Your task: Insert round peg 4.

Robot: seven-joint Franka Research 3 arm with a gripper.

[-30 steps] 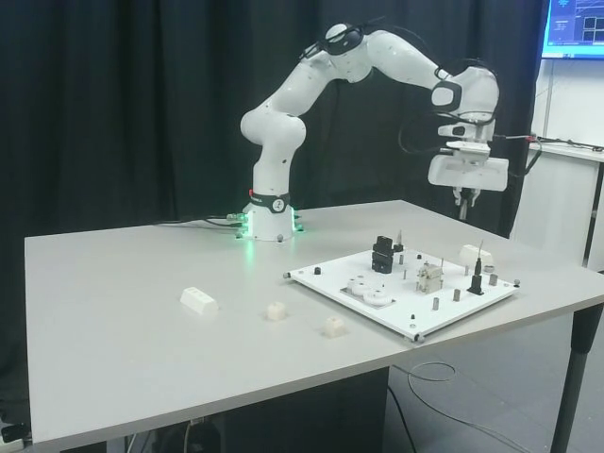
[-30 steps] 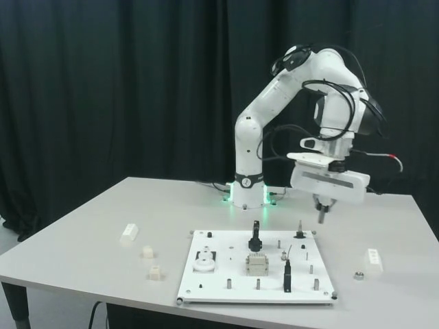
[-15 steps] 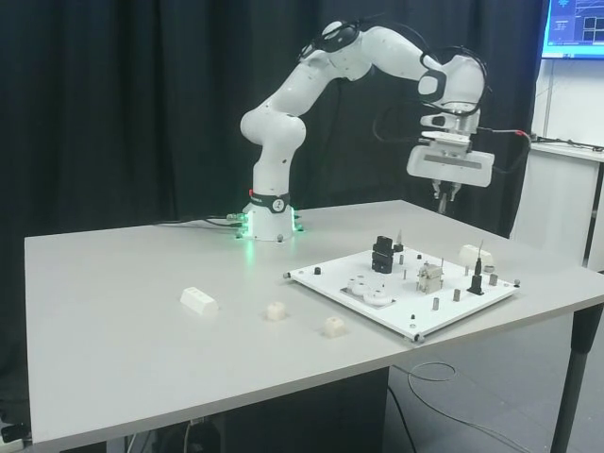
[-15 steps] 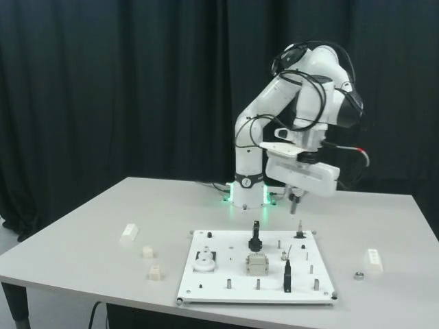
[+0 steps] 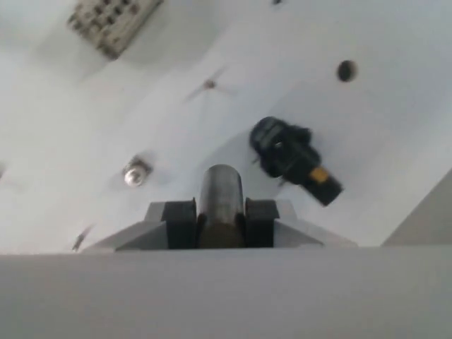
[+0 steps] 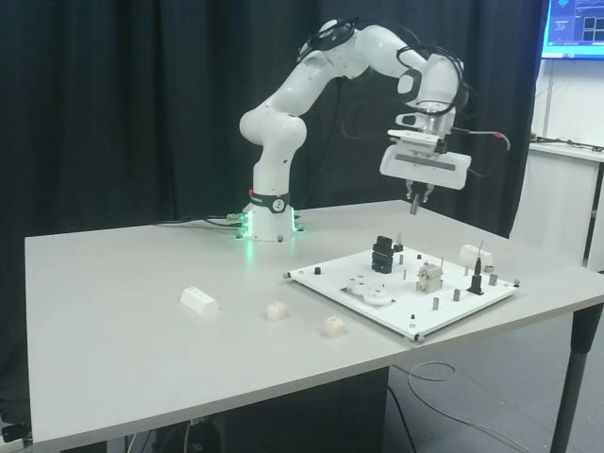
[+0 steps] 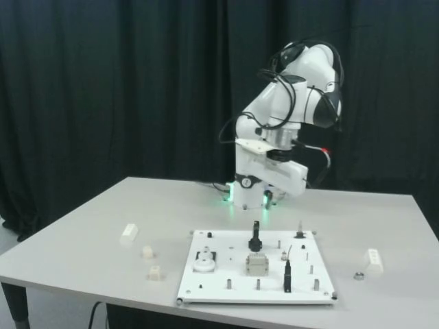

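My gripper (image 5: 219, 224) is shut on a grey round peg (image 5: 220, 194), which stands upright between the black fingers (image 5: 176, 222). Under it in the wrist view lie the white board (image 5: 367, 127), a black connector (image 5: 291, 157), a dark round hole (image 5: 346, 70) and a small metal nut (image 5: 136, 171). In the first room view the gripper (image 6: 413, 203) hangs well above the back edge of the board (image 6: 392, 316). The second room view shows the gripper (image 7: 265, 200) above and behind the board (image 7: 233, 253), in front of the arm's base.
On the board stand a black connector (image 6: 382, 253), a white gear (image 6: 370, 288), a small grey-white block (image 6: 429, 276), a black upright piece (image 6: 477, 278) and several short pegs. Three white blocks (image 6: 199, 300) (image 6: 275, 311) (image 6: 333, 326) lie left of the board. Another white block (image 7: 374, 259) lies right of it.
The arm has swung from beyond the board's right side to above its back edge, carrying the peg with the gripper still shut on it.
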